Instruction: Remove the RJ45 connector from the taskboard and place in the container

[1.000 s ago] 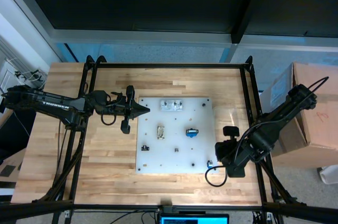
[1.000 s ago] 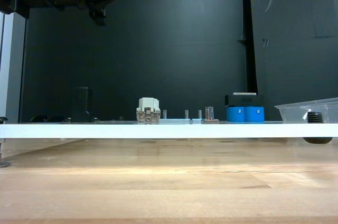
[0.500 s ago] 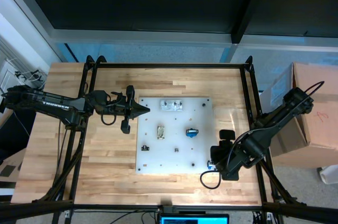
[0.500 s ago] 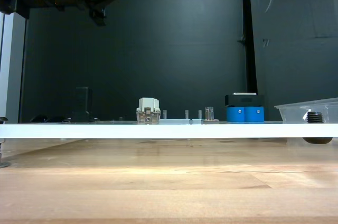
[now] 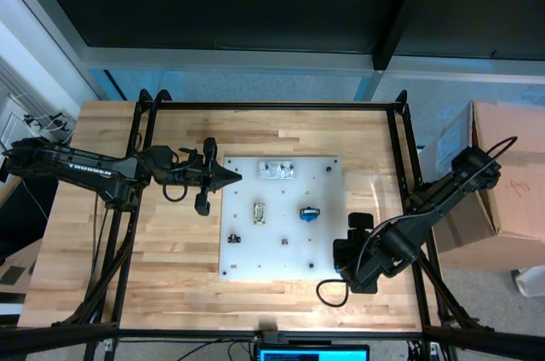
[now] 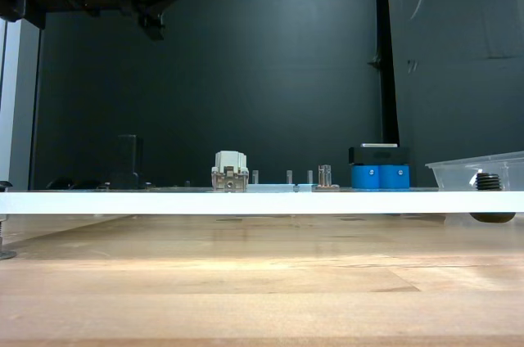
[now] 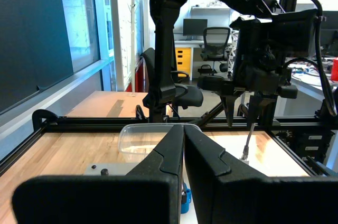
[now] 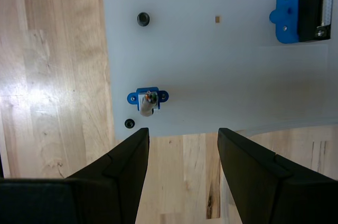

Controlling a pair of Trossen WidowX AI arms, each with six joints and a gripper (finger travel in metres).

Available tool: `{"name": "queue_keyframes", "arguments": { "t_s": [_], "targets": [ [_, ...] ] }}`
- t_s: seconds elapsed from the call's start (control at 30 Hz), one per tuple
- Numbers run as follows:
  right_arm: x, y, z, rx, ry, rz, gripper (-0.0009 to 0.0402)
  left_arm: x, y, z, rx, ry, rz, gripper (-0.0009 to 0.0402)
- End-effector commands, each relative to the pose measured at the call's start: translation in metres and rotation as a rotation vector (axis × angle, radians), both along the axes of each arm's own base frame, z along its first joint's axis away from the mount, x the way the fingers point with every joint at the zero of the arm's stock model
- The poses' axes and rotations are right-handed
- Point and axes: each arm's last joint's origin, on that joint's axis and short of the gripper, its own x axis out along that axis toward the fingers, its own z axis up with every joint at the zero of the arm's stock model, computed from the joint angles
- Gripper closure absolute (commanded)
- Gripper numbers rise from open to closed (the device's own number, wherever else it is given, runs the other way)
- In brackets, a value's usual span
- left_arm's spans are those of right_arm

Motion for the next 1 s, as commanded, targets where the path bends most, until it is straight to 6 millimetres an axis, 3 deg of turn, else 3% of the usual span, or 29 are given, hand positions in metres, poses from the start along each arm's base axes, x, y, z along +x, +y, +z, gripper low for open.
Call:
{"name": "queue_keyframes", "arguments": {
  "t_s": [0.03,0.73,1.0],
  "targets": [
    [0.002,0.002,-0.004,-0.004,0.008,0.0,0.0218,0.0,0.0,0.0,0.0,0.0,0.0,0.0393],
    [0.01,0.008,-0.016,0.007,-0.002,-0.001,0.0257,0.0,0.0,0.0,0.0,-0.001,0.0,0.0393],
    [0.011,0.01,-0.034,0.054,-0.015,0.002,0.0258,0.0,0.0,0.0,0.0,-0.001,0.0,0.0393]
  ]
}}
